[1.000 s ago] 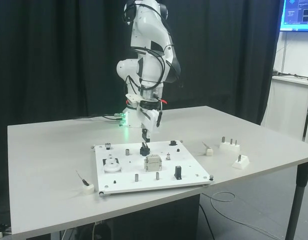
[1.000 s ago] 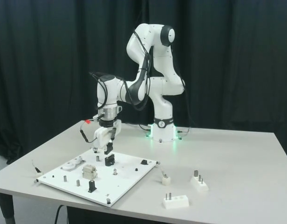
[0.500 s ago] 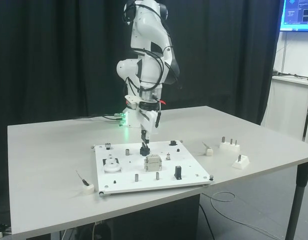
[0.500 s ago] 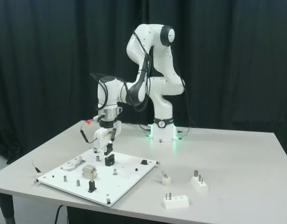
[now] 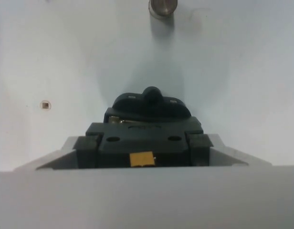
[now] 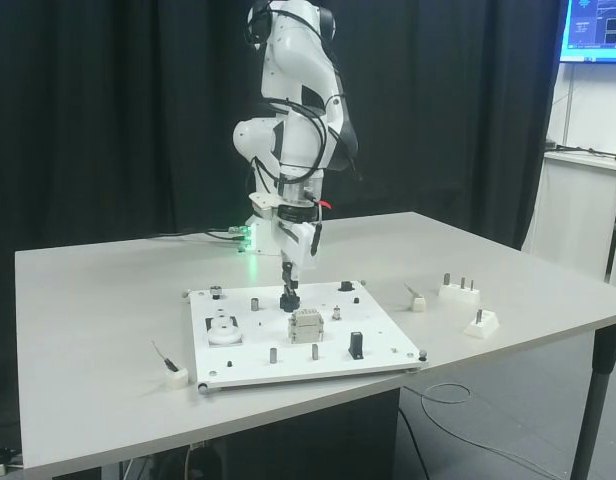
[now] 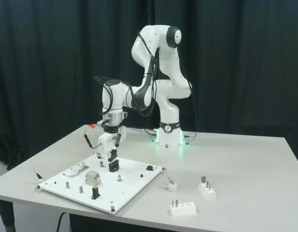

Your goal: Insert D-SUB.

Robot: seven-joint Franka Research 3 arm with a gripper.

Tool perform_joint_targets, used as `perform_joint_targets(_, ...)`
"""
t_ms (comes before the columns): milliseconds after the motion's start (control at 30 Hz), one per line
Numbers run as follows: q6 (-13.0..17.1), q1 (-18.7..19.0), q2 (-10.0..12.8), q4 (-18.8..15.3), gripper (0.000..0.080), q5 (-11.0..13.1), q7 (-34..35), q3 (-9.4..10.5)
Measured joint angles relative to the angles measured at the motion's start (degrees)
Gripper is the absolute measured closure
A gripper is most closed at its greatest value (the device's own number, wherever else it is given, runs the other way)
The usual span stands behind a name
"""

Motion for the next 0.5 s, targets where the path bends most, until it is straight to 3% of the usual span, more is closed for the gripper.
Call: perform_joint_targets(500,0.6,0.0,0.0,-0.6,0.0417,0.8,0.0,0.00)
